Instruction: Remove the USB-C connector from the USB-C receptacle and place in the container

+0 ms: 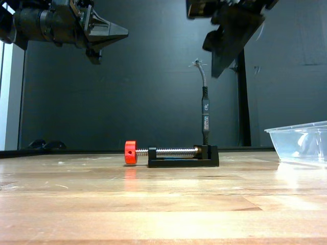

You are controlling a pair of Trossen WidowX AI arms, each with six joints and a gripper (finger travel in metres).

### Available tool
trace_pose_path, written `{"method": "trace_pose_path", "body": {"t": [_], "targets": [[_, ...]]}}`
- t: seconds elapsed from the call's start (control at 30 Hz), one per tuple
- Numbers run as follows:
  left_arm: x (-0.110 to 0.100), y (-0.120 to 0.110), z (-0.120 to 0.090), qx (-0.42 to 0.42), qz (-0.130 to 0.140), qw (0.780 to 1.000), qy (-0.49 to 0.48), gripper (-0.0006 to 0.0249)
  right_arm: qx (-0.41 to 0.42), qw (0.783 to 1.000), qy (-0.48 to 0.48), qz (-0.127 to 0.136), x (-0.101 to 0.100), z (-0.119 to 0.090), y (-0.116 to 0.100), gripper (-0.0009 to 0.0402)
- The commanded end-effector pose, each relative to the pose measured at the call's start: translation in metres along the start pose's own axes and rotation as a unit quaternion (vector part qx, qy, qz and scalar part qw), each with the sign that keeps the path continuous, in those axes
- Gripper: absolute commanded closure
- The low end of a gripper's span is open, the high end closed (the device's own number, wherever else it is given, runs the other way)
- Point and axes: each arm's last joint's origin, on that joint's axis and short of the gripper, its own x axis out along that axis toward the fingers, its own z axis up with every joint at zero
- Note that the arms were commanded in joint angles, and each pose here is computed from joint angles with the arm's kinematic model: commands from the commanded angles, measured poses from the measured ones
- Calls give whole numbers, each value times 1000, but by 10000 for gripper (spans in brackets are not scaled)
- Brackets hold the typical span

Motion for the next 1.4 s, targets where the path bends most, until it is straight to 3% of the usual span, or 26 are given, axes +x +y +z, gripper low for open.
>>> {"method": "trace_pose_path", "body": {"t": [0.03,0.27,0.5,0.93,1.4], "targets": [[0,0,0,0,0,1000,0,243,11,1000,1,-8,12,4,2,162],[0,0,0,0,0,1000,0,243,16,1000,1,-8,34,11,7,179],[0,0,0,0,0,1000,0,243,7,1000,14,-10,50,12,10,225],[0,0,0,0,0,1000,0,243,6,1000,17,-10,48,11,10,394],[0,0,0,0,0,1000,0,243,7,1000,6,-7,40,12,10,393]]}}
